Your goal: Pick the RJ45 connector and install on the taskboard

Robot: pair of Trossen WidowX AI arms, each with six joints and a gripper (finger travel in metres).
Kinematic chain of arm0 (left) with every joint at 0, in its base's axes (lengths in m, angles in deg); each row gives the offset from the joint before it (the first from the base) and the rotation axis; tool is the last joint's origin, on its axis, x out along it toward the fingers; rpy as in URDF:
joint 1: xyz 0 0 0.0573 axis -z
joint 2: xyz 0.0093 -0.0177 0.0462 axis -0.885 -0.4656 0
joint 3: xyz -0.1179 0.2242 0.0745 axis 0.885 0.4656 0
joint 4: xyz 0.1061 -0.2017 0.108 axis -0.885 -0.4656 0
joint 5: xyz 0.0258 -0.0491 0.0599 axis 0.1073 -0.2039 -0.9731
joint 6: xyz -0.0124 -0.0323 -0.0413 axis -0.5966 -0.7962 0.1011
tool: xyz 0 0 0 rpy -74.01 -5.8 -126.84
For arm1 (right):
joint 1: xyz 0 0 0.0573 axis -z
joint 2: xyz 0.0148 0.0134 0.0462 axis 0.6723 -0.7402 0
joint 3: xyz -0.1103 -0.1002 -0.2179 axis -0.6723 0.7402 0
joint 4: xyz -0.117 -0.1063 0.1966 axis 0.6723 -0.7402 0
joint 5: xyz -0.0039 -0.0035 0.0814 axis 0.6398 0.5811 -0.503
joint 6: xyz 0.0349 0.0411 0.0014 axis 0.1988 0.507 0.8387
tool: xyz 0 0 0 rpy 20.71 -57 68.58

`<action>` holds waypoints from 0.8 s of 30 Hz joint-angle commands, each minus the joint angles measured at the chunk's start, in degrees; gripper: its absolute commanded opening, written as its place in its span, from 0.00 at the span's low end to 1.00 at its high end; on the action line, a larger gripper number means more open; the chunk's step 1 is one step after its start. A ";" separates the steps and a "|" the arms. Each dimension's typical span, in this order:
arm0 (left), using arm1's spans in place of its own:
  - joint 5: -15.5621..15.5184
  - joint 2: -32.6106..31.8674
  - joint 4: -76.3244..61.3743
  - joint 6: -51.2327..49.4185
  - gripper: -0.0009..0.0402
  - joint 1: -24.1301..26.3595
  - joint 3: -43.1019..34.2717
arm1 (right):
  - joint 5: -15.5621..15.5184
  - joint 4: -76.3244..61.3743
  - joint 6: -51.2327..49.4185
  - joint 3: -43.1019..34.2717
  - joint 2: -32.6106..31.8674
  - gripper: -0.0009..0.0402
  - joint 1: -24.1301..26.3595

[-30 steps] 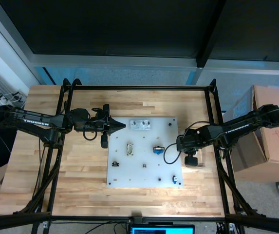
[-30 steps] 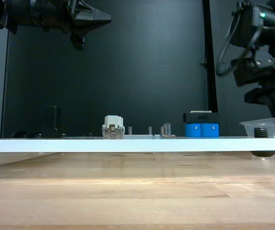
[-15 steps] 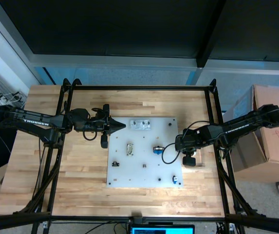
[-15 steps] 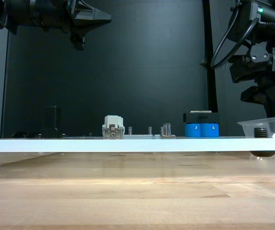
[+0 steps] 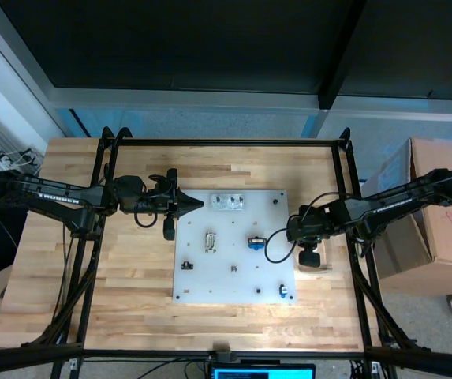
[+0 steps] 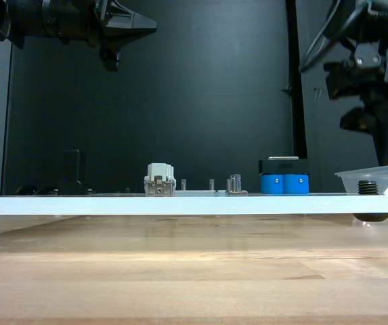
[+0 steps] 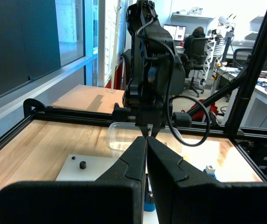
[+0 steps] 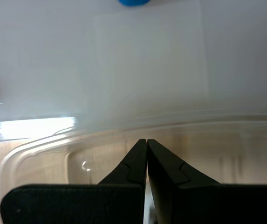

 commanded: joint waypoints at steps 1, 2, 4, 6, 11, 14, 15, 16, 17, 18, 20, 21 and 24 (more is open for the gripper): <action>0.00 -0.02 0.02 0.00 0.02 -0.02 0.00 | 0.59 -2.73 -1.22 -4.00 0.00 0.02 0.00; 0.02 -0.02 0.00 0.00 0.02 -0.02 0.00 | 0.59 -3.08 -1.49 -5.25 -0.04 0.02 0.00; 0.00 -0.02 0.00 0.00 0.02 -0.02 0.00 | 0.59 -3.52 -2.21 -7.80 -0.07 0.02 0.00; 0.02 -0.02 0.00 0.00 0.02 0.00 0.00 | 0.87 -3.69 -2.25 -10.12 -0.07 0.02 0.00; 0.02 -0.02 0.00 0.00 0.02 -0.02 0.00 | 0.98 -3.87 -3.76 -14.78 -0.37 0.02 0.00; 0.02 -0.02 0.00 0.00 0.02 -0.02 0.00 | 1.07 -4.46 -3.82 -16.55 -0.46 0.02 0.00; 0.02 -0.02 0.00 0.00 0.02 0.00 0.00 | 1.11 -4.66 -3.87 -16.92 -0.46 0.02 0.00; 0.02 -0.02 0.00 0.00 0.02 -0.02 0.00 | 1.16 -4.81 -3.85 -17.14 -0.44 0.02 0.00; 0.02 -0.02 0.02 0.00 0.02 -0.02 0.00 | 1.14 -4.83 -3.85 -17.20 -0.42 0.02 0.00; 0.00 -0.02 0.00 0.00 0.02 0.00 0.00 | 1.07 -4.83 -3.85 -17.18 -0.42 0.02 0.00; 0.00 -0.02 0.00 0.00 0.02 -0.02 0.00 | 1.03 -5.03 -3.80 -17.09 -0.42 0.02 0.00; 0.02 -0.02 0.00 0.00 0.02 0.00 0.00 | 1.05 -5.25 -3.78 -17.07 -0.42 0.02 0.00; 0.02 -0.02 0.00 0.00 0.02 0.00 0.00 | 1.05 -5.66 -4.04 -17.09 -0.28 0.02 0.00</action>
